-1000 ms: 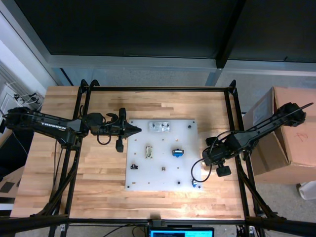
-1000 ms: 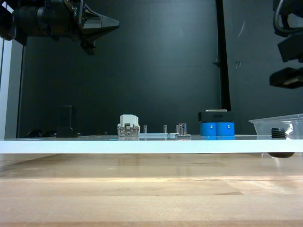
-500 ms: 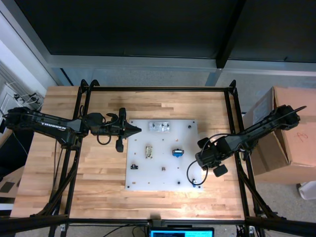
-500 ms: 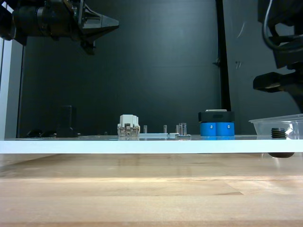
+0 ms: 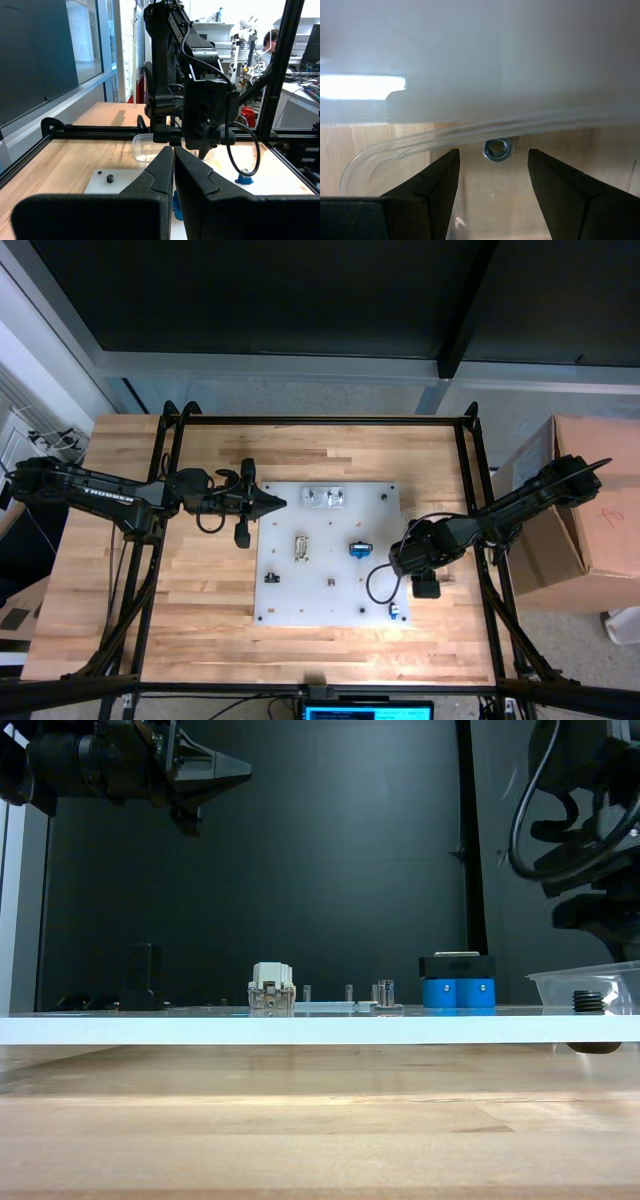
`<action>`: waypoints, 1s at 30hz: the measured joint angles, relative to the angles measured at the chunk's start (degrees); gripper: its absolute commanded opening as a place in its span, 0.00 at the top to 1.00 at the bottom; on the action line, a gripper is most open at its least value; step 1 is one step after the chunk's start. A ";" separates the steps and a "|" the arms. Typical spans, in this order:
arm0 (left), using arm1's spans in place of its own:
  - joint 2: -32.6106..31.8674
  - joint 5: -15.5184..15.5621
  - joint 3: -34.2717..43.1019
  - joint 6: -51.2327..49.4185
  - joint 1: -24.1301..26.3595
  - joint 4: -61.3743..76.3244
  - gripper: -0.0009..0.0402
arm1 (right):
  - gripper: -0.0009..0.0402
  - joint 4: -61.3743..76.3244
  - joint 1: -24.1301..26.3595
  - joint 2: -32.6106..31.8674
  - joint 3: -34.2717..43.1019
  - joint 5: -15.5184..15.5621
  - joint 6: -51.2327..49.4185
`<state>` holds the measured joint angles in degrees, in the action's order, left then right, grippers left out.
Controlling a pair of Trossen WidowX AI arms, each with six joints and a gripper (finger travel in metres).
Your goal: Pick the M12 nut and place it on its threads and fasten
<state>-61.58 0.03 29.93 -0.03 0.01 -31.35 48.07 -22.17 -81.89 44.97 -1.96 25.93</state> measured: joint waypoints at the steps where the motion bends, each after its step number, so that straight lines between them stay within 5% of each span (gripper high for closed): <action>1: 0.00 -0.02 0.00 0.00 0.00 0.00 0.98 | 0.52 -0.42 0.00 0.00 -0.22 0.00 0.59; 16: -0.02 -0.02 0.02 -0.02 0.00 0.00 0.98 | 0.58 -7.37 0.07 -3.61 -3.56 -0.15 -0.79; 30: -0.02 -0.02 0.02 0.00 0.00 0.00 0.98 | 0.98 -7.58 0.11 -3.26 -3.54 0.35 -0.92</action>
<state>-61.60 0.01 29.95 -0.03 0.01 -31.35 40.49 -22.06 -85.14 41.43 -1.61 25.02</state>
